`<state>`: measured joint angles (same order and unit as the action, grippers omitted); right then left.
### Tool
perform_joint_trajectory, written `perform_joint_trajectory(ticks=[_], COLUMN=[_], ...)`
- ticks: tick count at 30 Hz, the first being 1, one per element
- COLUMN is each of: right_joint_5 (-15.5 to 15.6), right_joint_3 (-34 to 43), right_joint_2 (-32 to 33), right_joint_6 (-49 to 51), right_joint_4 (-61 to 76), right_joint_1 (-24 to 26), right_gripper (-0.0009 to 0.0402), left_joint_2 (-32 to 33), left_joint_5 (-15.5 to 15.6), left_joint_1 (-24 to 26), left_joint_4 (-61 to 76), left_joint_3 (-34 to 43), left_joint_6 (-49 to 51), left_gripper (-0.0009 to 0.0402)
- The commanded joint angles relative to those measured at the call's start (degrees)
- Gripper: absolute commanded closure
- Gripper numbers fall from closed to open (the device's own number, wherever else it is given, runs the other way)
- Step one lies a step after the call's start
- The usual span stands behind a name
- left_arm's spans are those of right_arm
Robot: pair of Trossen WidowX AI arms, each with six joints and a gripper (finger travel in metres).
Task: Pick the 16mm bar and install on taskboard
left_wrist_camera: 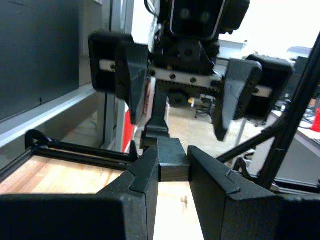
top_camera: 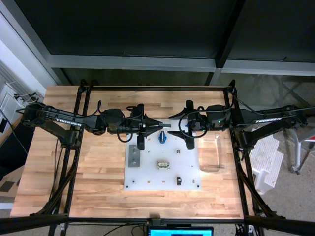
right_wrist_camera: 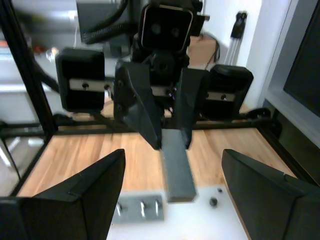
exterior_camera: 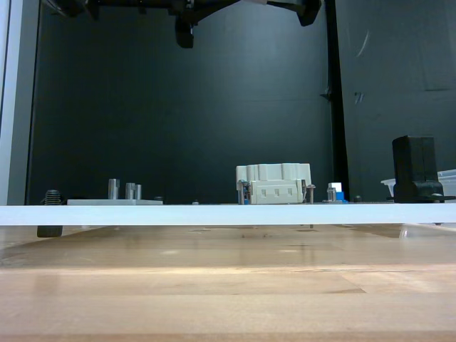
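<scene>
My left gripper [top_camera: 156, 126] hangs high above the desk [top_camera: 98, 172], about over the far edge of the taskboard [top_camera: 147, 178]. Its fingers [left_wrist_camera: 145, 172] are clamped on the 16mm bar [left_wrist_camera: 173, 161]. The bar lies roughly level in my grip, with its free end pointing toward my right gripper [top_camera: 183, 127], and it is clear of any seat on the board. From the right wrist it shows as a grey, square-sided bar gripped at one end, with the white board below it.

My right gripper faces the left one, near the bar's free end but not touching it. Its fingers [right_wrist_camera: 82, 197] stand wide apart, one on either side of the bar's line.

On the taskboard a grey plate with pegs [top_camera: 134, 157] sits near the left edge. A blue part [top_camera: 163, 139] sits near the far edge, and a beige connector [top_camera: 163, 166] is about in the middle. A clear bin [top_camera: 211, 155] stands on the desk just beside the board's right edge.
</scene>
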<state>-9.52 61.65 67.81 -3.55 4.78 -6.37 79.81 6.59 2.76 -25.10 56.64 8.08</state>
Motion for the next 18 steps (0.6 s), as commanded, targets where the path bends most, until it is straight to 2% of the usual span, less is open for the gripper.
perform_joint_trajectory(ticks=[1,5,11,18], right_joint_5=[-0.02,0.07,0.13,0.11], right_joint_3=[-2.62,-6.16,-9.6,-10.54], right_joint_2=[0.17,0.09,0.04,0.04], right_joint_6=[-1.33,-4.09,-6.88,-7.85], right_joint_4=[-5.99,-13.81,-18.49,-21.35], right_joint_1=[0.0,0.44,0.76,0.79], right_gripper=[0.0123,0.0123,0.0125,0.0148], left_joint_2=[0.0,0.0,0.0,0.0], left_joint_5=[-0.07,-0.11,-0.17,-1.14], left_joint_1=[0.0,0.0,0.0,0.0], left_joint_4=[-1.6,-2.47,-2.43,-2.45], left_joint_3=[-0.02,-0.02,-0.02,-0.02], left_joint_6=[-0.26,-0.44,-0.48,-0.52], left_gripper=[0.0333,0.0333,0.0333,0.0333])
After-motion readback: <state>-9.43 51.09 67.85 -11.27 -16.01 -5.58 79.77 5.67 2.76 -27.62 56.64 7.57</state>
